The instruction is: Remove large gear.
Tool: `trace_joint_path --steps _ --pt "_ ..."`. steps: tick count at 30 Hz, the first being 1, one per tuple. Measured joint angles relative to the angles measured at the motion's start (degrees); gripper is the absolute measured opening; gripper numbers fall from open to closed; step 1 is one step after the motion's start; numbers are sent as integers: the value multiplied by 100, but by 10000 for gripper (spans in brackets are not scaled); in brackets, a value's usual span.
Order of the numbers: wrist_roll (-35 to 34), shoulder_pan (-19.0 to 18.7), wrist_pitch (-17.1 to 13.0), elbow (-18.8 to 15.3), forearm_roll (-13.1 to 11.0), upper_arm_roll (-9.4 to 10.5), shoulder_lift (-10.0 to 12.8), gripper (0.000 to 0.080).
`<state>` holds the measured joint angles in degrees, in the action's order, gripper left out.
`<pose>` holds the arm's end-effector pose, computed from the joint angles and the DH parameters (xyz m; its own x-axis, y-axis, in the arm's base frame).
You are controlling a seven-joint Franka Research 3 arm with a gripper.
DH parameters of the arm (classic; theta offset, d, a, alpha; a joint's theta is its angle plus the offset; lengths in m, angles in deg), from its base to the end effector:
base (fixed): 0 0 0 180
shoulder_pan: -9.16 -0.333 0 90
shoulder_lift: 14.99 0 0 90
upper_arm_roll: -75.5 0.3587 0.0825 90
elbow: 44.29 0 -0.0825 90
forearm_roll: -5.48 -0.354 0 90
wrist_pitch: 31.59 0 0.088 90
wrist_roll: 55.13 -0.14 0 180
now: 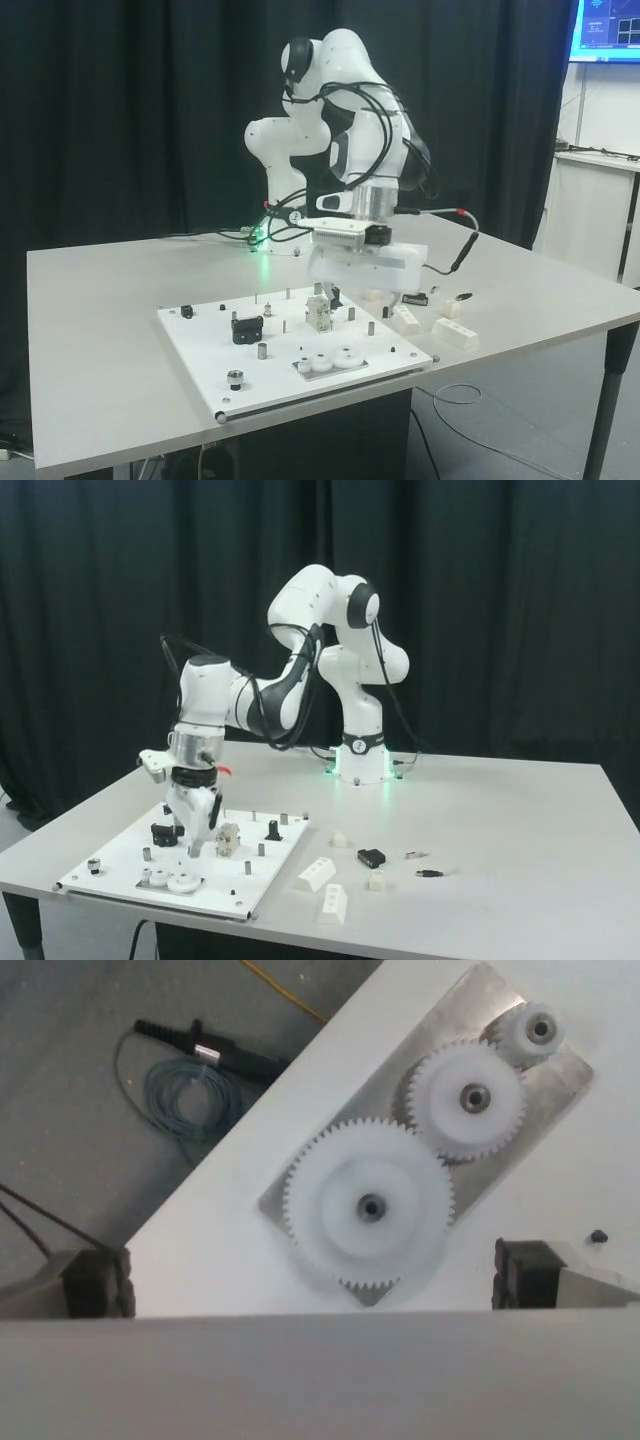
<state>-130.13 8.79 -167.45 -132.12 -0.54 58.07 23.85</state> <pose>0.7124 -0.1705 0.3079 -0.0342 -0.9883 0.1485 -0.9876 0.0106 -0.1569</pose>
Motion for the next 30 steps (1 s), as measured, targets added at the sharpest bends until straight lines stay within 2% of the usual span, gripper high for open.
trace_joint_path --steps 8,17,30 --pt "119 88 162 263 -146 1 262 800" --pt "312 143 172 371 -353 3 413 800" --pt "313 175 301 590 -392 4 630 800"
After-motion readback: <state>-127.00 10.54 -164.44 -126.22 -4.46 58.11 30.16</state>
